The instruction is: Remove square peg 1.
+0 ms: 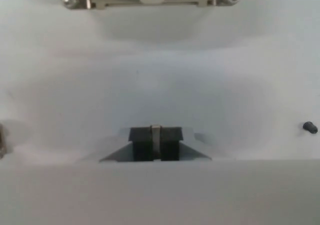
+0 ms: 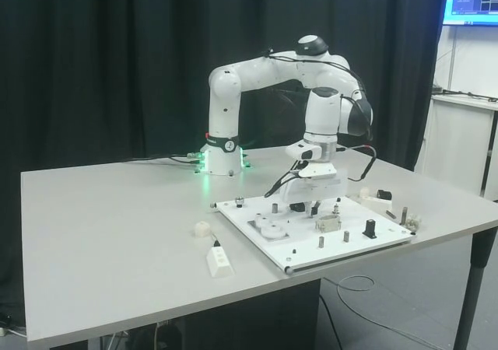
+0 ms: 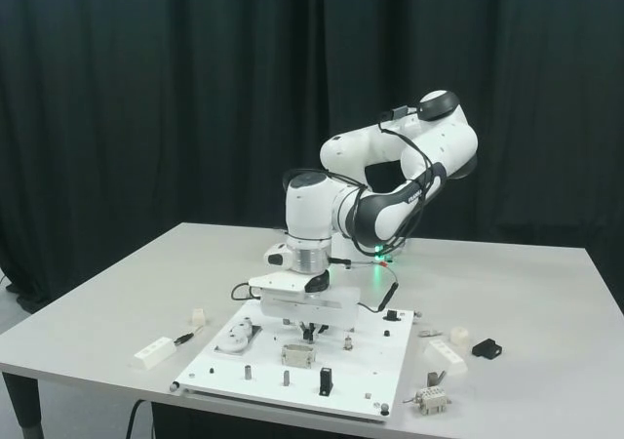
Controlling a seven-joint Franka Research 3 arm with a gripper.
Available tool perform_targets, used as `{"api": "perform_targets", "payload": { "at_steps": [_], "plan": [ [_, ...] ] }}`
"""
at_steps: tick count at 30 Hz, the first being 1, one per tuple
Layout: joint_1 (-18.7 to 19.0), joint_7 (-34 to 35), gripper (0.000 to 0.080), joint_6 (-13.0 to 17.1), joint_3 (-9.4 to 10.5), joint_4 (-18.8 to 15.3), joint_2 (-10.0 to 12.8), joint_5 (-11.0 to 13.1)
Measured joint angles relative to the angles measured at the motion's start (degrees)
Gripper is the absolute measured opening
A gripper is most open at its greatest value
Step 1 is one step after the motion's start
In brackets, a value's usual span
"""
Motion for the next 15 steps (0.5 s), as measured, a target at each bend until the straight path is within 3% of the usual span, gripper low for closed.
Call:
{"api": "perform_targets", "payload": {
  "at_steps": [1,15],
  "plan": [
    [0.0,0.08,0.0027,-0.01,0.0,0.01,0.0,0.0],
    [-0.01,0.3,0.0027,-0.04,-0.07,0.01,0.0,-0.11]
  ]
}}
